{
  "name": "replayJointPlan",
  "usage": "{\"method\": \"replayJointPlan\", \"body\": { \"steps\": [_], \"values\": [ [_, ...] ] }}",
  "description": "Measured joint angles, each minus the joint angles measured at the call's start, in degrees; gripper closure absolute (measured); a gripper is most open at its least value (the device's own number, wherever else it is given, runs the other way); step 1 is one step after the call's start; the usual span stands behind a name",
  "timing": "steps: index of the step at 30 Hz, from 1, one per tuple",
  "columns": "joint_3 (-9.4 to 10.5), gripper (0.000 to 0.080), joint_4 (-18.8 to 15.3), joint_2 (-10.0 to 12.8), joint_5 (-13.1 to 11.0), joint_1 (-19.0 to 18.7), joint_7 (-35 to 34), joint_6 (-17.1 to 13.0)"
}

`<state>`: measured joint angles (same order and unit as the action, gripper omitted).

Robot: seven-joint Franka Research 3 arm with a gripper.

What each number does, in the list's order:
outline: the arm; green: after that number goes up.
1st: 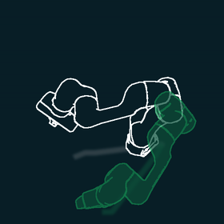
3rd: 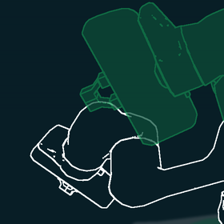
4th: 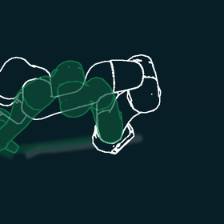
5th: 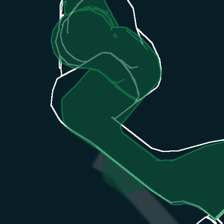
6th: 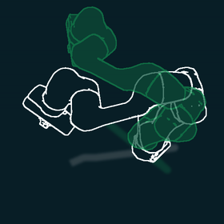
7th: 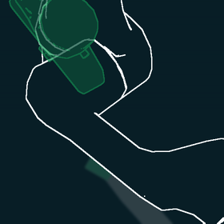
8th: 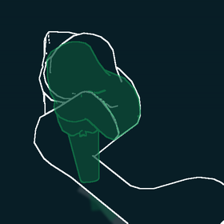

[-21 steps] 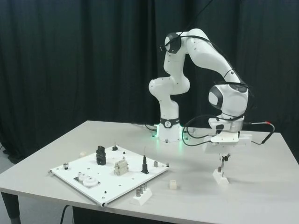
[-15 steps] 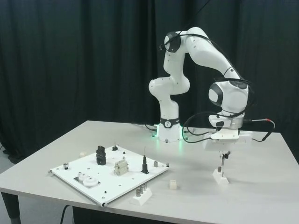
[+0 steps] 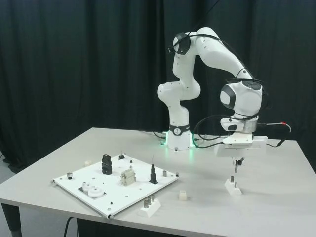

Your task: Insert square peg 2.

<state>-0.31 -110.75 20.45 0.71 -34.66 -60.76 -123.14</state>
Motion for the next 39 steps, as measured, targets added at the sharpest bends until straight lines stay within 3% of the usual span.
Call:
{"method": "replayJointPlan", "body": {
  "steps": [23,39],
  "values": [
    [-0.77,0.0732,0.12,-0.12,1.00,-0.22,-0.71,-0.02],
    [-3.71,0.0732,0.33,-1.25,2.39,-0.23,-6.25,0.14]
  ]
}}
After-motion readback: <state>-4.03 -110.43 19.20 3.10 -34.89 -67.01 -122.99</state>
